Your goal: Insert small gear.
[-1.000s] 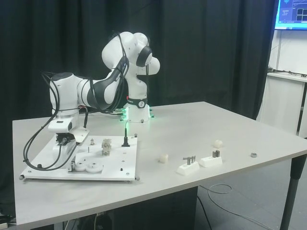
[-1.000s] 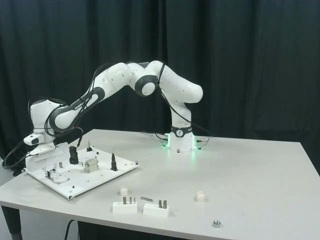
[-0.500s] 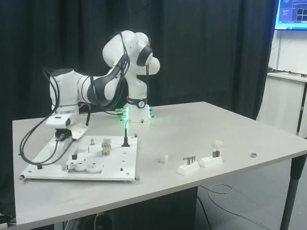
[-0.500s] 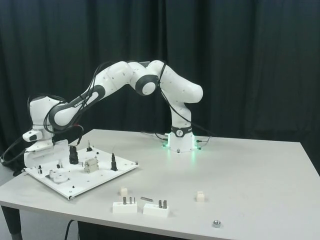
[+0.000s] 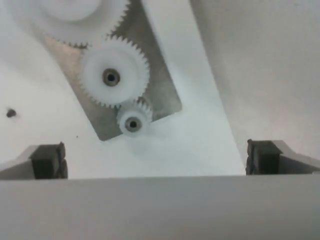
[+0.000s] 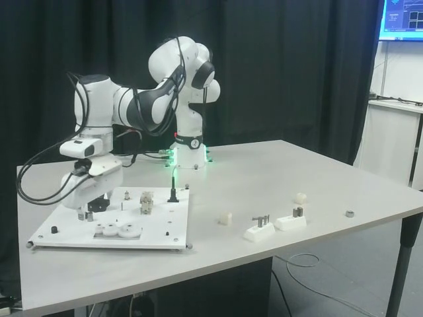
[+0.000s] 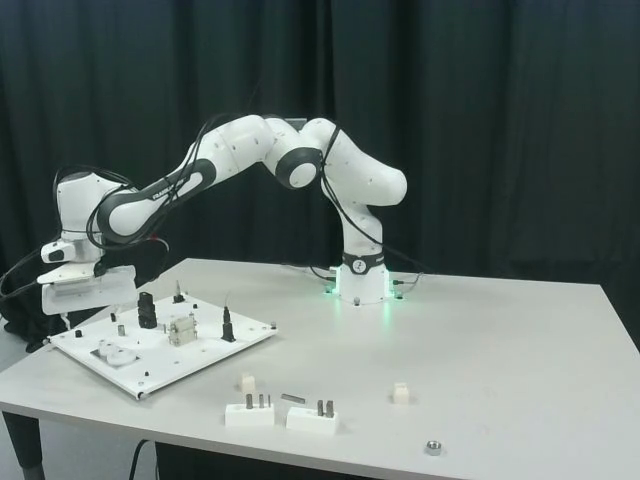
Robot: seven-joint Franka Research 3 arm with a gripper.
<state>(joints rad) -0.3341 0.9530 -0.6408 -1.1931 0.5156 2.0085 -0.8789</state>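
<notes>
I see the gripper spread wide with nothing between its fingers, hanging above the white board. Below it the small gear sits on its peg, meshed with the middle gear.

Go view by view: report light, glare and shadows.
Wrist view: the small white toothed gear throws a faint shadow on the white board, and the wrist's grey housing blocks part of the view. First room view: green light glows at the arm's white base, and a lit screen shines in the corner. Second room view: the same green glow at that base.
</notes>
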